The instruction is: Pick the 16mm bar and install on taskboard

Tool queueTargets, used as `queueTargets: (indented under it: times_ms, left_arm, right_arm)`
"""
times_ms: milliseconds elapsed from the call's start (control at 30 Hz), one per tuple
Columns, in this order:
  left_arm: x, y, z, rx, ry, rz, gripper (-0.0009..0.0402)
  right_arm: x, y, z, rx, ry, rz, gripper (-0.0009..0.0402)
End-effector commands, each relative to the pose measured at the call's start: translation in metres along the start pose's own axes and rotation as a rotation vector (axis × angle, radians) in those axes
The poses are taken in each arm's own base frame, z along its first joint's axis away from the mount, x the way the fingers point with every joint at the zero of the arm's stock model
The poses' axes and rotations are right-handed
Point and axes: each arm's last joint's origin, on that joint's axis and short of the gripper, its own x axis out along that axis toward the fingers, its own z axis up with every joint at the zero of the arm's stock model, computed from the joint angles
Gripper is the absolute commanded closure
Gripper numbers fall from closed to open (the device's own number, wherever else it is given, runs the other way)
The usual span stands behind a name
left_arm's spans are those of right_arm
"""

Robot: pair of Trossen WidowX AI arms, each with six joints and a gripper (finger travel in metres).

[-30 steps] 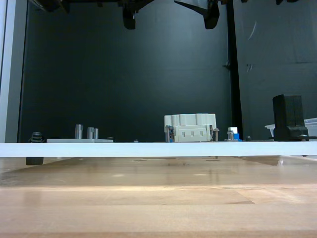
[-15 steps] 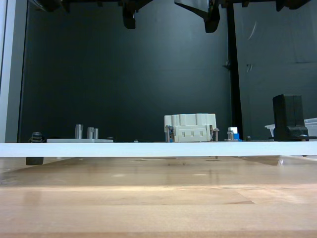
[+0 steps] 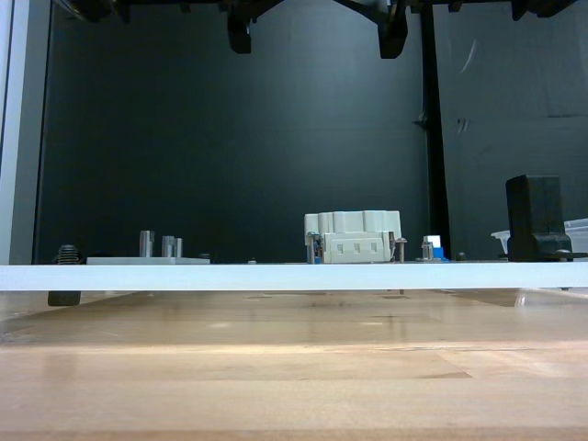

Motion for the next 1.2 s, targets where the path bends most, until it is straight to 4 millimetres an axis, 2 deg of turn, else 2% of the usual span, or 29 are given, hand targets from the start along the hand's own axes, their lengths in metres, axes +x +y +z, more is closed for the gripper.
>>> queueTargets:
  times_ms: [33,300,433,967,1200]
  left_arm:
    - [0.0,0.0,0.0,0.0,0.001,0.0,0.0333]
    - [0.0,0.0,0.0,-0.001,0.001,0.0,0.0332]
    - [0.0,0.0,0.0,-0.019,0.0,0.004,0.0313]
    - [-0.001,0.0,-0.001,-0.017,0.021,0.006,0.0202]
    - [-0.016,0.001,0.004,-0.011,0.072,0.008,0.0179]
  right_arm:
    - [0.0,0.0,0.0,-0.004,0.002,-0.002,0.03]
    - [0.0,0.0,0.0,-0.007,0.002,-0.002,0.0361]
    - [0.0,0.0,0.0,-0.007,0.001,-0.002,0.0376]
    - [-0.005,0.0,0.003,-0.034,0.009,-0.002,0.0391]
    - [-0.015,-0.001,0.004,-0.077,0.158,-0.031,0.0391]
